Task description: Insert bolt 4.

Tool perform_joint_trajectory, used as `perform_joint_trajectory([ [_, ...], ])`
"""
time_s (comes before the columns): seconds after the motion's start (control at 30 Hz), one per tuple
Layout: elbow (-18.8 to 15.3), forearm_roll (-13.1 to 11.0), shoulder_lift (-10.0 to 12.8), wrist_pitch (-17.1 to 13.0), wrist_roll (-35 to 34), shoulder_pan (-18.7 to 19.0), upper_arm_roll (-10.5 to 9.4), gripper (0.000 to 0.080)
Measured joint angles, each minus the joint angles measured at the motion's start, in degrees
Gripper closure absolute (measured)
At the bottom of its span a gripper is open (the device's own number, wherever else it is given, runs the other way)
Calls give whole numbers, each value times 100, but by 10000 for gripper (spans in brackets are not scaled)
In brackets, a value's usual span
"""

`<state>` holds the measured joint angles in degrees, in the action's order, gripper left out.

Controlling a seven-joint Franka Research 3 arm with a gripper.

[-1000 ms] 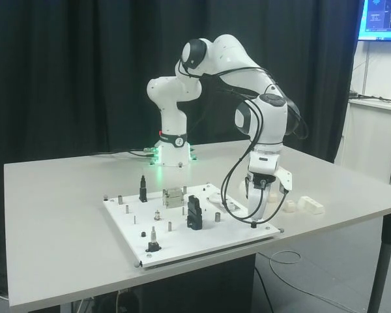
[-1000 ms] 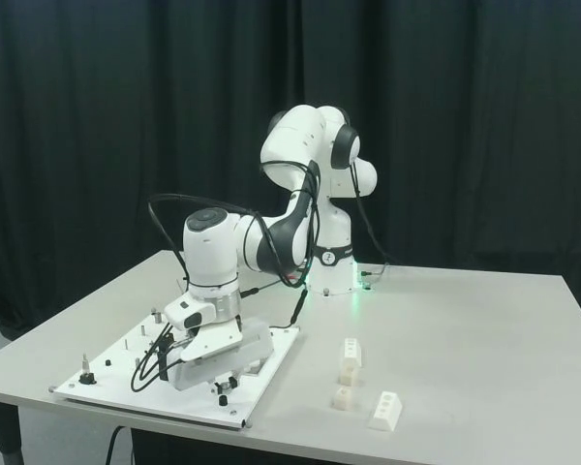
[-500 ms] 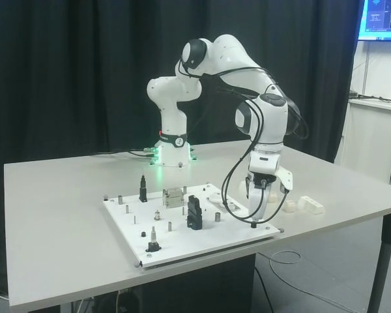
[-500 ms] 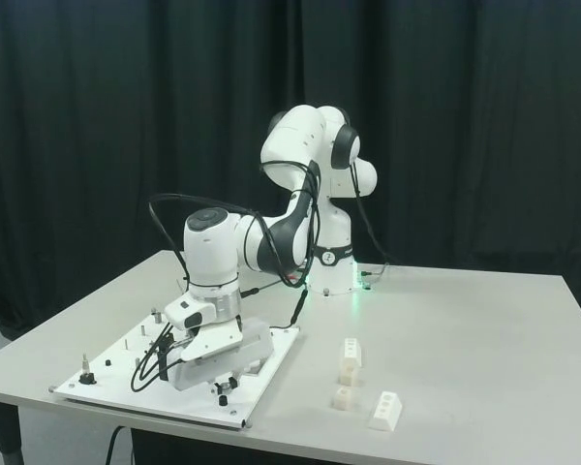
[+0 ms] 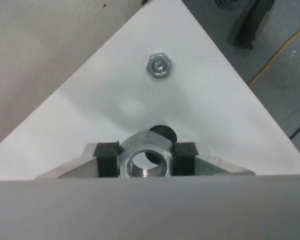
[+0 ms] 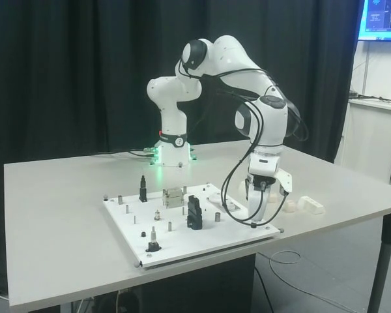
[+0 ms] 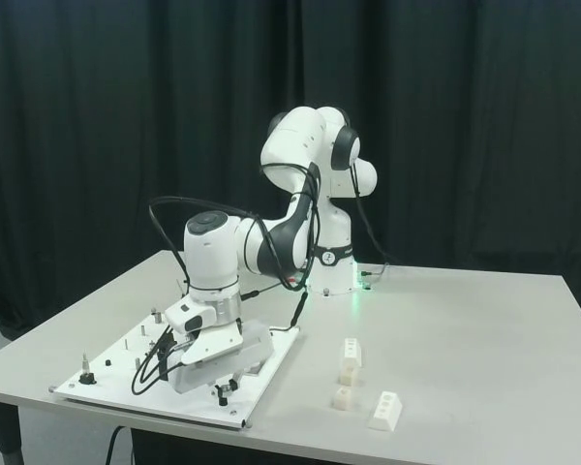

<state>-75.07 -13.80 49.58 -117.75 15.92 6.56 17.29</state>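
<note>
Clenching a hex-headed bolt [image 5: 145,162] between its black pads [image 5: 106,159], the gripper [image 6: 259,210] is hovering over the white board [image 6: 202,244] at lower centre-right of the first room view.

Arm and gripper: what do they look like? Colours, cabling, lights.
The arm is white with rounded links and black joint caps. A loose black cable loops from the forearm down to the wrist. The base glows green. The gripper has grey metal fingers with black pads, on a white body.
</note>
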Motion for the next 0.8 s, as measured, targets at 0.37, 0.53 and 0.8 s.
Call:
perform_joint_trajectory([
  [0.37, 0, 0, 35, -17, 0, -2, 2, 578],
  [0.53, 1, 0, 35, -14, -1, -2, 2, 578],
  [0.8, 2, 3, 34, 2, -115, -2, 2, 578],
])
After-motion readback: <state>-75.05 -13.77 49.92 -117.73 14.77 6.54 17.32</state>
